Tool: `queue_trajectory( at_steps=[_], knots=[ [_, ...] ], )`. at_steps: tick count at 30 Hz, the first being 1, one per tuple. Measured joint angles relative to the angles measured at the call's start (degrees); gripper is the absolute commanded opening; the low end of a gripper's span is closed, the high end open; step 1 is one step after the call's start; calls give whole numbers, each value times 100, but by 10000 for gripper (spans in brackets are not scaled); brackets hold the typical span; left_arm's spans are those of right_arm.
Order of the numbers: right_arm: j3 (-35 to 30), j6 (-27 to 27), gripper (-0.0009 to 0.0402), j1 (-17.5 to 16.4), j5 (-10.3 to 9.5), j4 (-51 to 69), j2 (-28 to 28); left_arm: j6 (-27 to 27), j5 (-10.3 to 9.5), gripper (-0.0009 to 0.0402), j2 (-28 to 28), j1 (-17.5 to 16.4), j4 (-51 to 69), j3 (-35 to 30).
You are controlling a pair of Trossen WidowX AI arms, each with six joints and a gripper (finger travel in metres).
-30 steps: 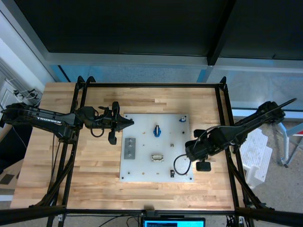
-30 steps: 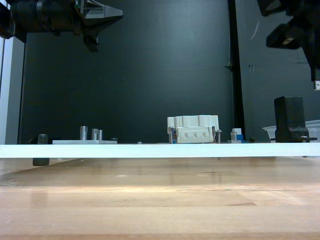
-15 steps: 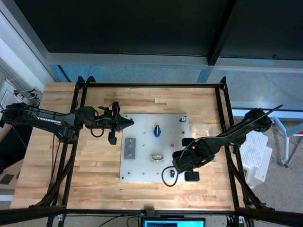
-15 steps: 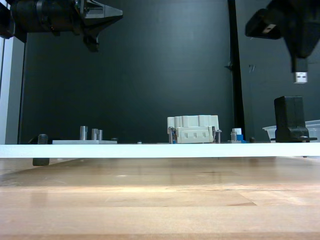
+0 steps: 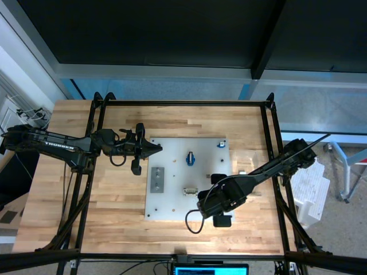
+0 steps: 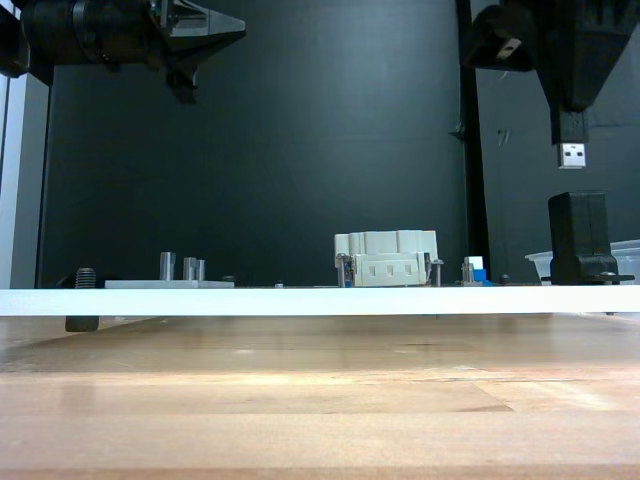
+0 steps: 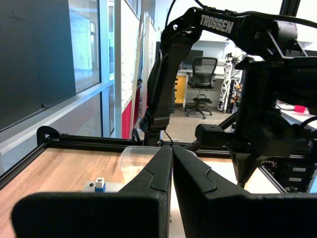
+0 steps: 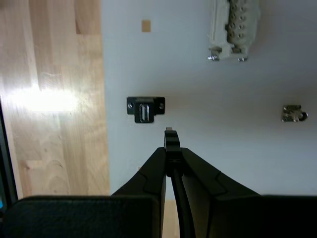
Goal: Pick the USB connector and install on taskboard
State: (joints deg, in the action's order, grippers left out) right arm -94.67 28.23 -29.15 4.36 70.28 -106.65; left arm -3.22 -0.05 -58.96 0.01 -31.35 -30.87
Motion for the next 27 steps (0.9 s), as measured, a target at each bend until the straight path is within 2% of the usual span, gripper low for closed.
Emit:
queue_trajectory(
  at_steps=[7,18,27],
  knots=[
    [-111,251,0,0,-98,-63,-186,-2,0,0,0,0,0,0],
    [-111,297,0,-13,-96,-197,-201,-2,0,0,0,0,0,0],
    [-422,262,0,-11,-42,103,-431,-2,0,0,0,0,2,0]
  ],
)
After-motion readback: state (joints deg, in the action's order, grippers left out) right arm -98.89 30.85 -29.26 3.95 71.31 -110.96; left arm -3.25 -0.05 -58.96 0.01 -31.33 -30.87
